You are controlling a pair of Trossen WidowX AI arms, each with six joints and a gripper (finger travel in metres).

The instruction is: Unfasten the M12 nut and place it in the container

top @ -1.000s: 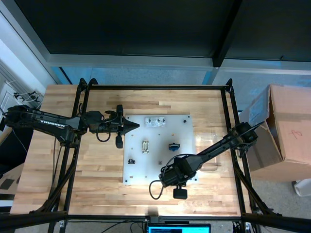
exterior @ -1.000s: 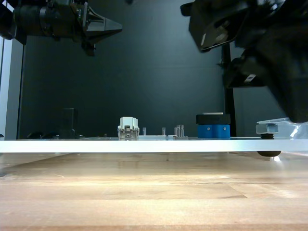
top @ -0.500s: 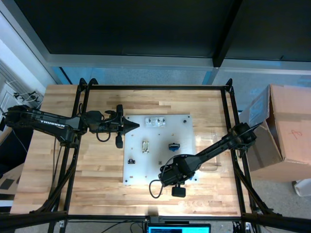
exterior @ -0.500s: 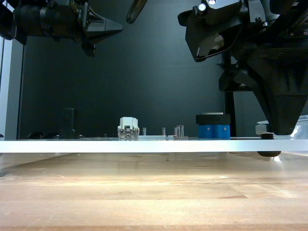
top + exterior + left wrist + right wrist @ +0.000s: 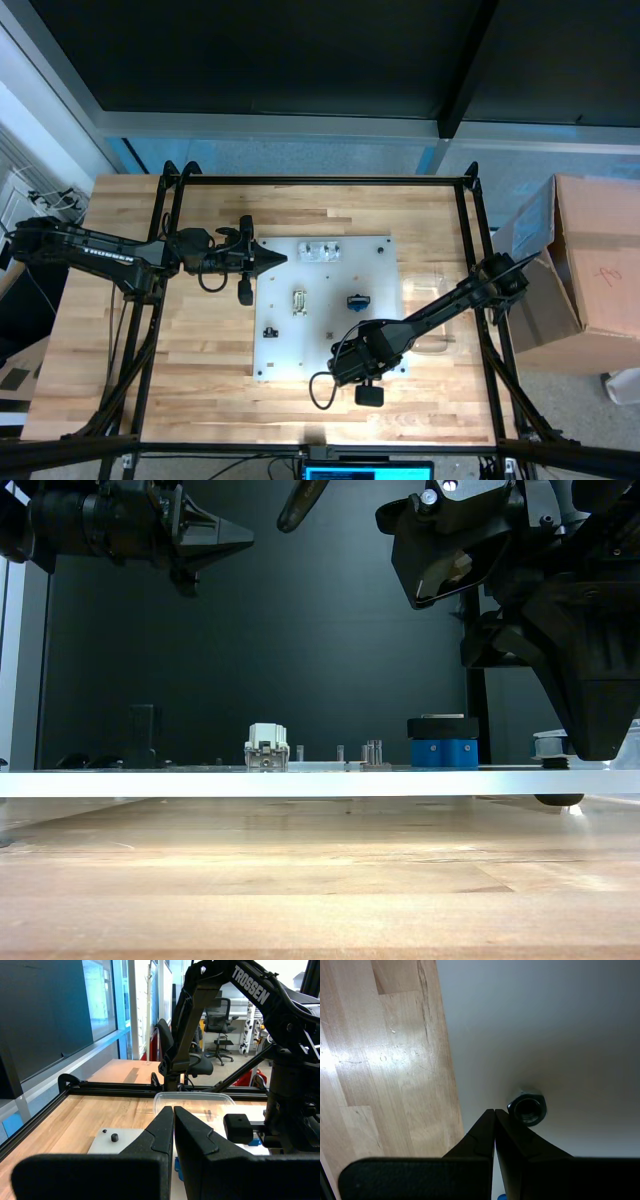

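Note:
The small silver nut (image 5: 527,1108) sits on its black stud on the white board (image 5: 320,340), atop the ribs. In the low view the nut (image 5: 549,746) shows silver above the dark stud. My right gripper (image 5: 494,1110) points down at the board's near right edge. It is shut with nothing between its fingers, and its tips stand just beside the nut without holding it. In the low view the right gripper (image 5: 592,752) stands right of the nut. In the high view the right arm hides the nut. My left gripper (image 5: 277,259) hovers shut and empty over the board's far left edge.
The clear container (image 5: 440,310) lies right of the board, and its rim (image 5: 192,1096) shows in the left wrist view. On the board stand a white connector (image 5: 266,750) and a blue block (image 5: 442,750). A cardboard box (image 5: 580,270) sits beyond the table's right edge.
The right wrist has turned and shifted slightly to the right beside the stud, uncovering more of the nut in the low view. The nut has stayed put. The left arm has not moved.

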